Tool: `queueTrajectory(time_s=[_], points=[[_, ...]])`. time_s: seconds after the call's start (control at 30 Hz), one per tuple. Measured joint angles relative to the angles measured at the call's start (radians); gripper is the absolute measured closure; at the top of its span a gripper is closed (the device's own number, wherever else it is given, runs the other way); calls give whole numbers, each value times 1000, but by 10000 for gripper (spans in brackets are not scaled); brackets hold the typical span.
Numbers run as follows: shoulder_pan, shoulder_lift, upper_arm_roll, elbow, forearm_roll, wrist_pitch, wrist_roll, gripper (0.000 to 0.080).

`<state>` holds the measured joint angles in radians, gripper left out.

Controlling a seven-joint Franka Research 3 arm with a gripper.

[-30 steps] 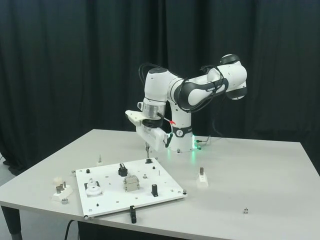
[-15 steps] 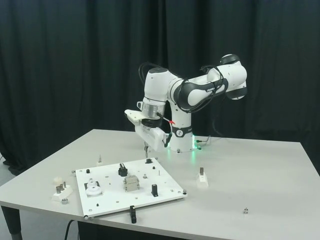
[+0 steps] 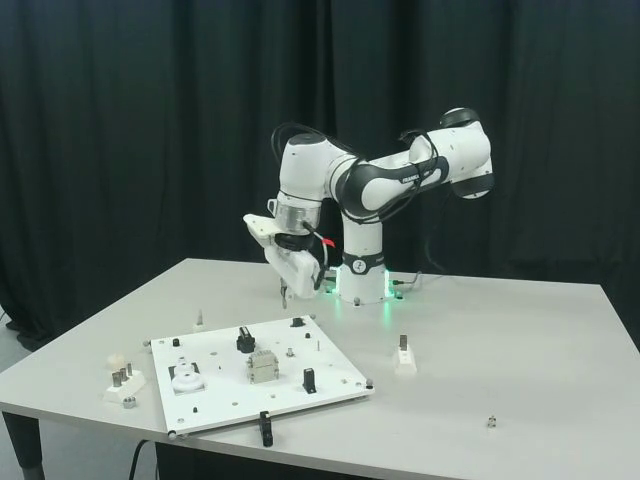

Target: Insert square peg 2.

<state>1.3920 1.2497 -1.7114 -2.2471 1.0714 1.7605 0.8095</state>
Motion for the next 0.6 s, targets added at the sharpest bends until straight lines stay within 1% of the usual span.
queueTrajectory(time_s=[0.13, 0.3, 0.6], points=[[5, 0, -12, -33, -3, 1, -13, 728], [10, 0, -25, -82, -4, 16, -54, 728], [15, -3, -31, -158, 8, 45, -112, 728]])
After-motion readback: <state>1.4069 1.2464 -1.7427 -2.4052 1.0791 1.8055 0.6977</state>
